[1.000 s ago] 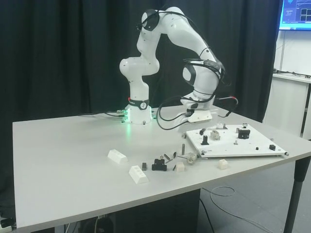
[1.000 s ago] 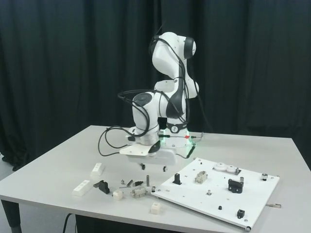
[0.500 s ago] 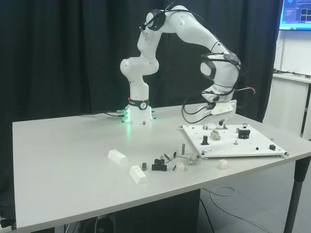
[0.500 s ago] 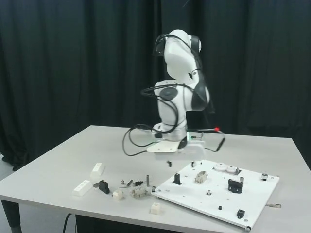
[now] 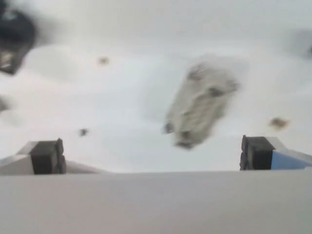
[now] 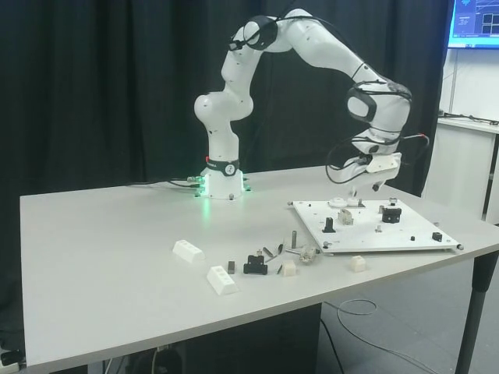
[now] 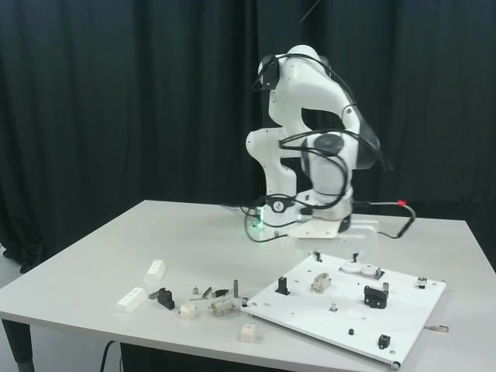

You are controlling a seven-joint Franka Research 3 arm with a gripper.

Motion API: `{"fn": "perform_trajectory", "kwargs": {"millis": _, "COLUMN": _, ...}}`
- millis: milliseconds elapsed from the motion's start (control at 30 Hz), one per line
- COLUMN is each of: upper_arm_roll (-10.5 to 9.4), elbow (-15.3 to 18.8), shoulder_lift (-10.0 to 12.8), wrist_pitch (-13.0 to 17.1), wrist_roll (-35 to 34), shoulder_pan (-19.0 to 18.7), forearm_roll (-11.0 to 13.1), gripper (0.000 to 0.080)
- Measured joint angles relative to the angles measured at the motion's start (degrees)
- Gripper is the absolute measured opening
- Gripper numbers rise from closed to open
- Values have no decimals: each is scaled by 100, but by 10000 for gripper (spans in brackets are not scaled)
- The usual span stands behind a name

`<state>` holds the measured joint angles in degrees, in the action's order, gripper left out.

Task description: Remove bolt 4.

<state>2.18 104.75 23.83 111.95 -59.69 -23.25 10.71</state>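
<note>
The white plate [image 7: 306, 311] [image 6: 405, 235] lies at the table's right end and carries several small bolts, such as one upright [image 7: 333, 307] and one by the white discs [image 7: 377, 273]. No numbers show on them. My gripper [image 7: 336, 256] [image 6: 363, 187] hovers over the plate's back part, above the white discs [image 7: 353, 267]. It is open and empty. In the wrist view the black fingertips [image 5: 46, 156] stand wide apart, with the gripper [image 5: 151, 155] over a grey connector part [image 5: 200, 105] [image 7: 318, 284] on the plate.
A black block [image 7: 375, 295] and a small black bracket [image 7: 283, 285] stand on the plate. Loose parts lie left of it: two white blocks [image 7: 156, 270] [image 7: 130, 299], a black piece [image 7: 162, 297], an upright pin [image 7: 235, 287], a white cube [image 7: 248, 332].
The arm has swung from above the loose parts on the table across to the back part of the plate. The loose parts have not moved.
</note>
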Motion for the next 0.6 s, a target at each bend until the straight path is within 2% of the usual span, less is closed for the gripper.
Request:
{"fn": "perform_trajectory", "kwargs": {"millis": 233, "upper_arm_roll": -358, "elbow": -10, "shoulder_lift": -3, "wrist_pitch": 2, "wrist_roll": -495, "shoulder_pan": -196, "forearm_roll": 18, "gripper": 800}}
{"fn": "perform_trajectory", "kwargs": {"millis": 600, "upper_arm_roll": -1261, "elbow": 92, "shoulder_lift": -3, "wrist_pitch": -7, "wrist_roll": -1095, "shoulder_pan": -211, "forearm_roll": 15, "gripper": 800}}
